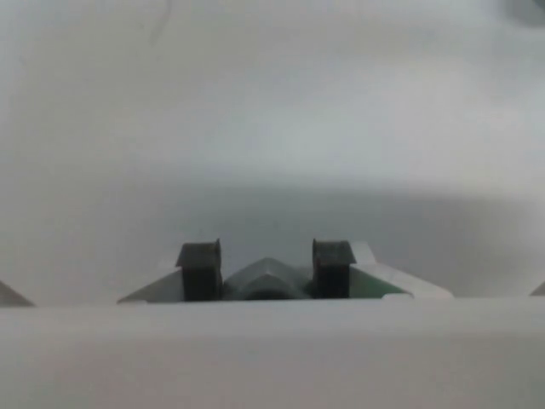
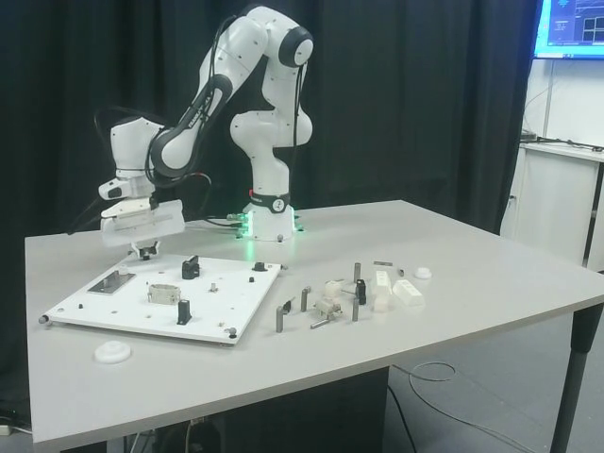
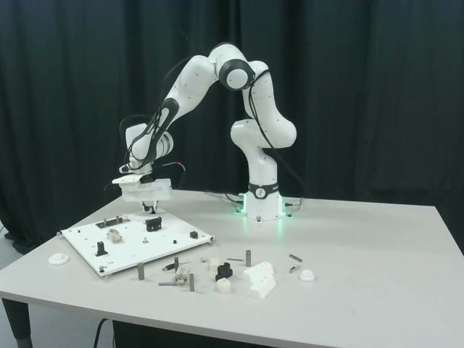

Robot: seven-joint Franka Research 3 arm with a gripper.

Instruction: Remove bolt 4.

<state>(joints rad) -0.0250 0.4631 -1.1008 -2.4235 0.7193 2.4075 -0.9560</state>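
Hovering just above the far corner of the white board [image 2: 160, 307], gripper [image 1: 266, 271] raised clear of the surface. Fingers closed on a small grey hex-headed piece [image 1: 266, 279], likely bolt 4, held between both black fingertips [image 1: 201, 271] in the wrist view. Lifted straight up, presumably to clear its hole. Loose parts [image 2: 363, 293] lying well right of the board, a probable set-down area.
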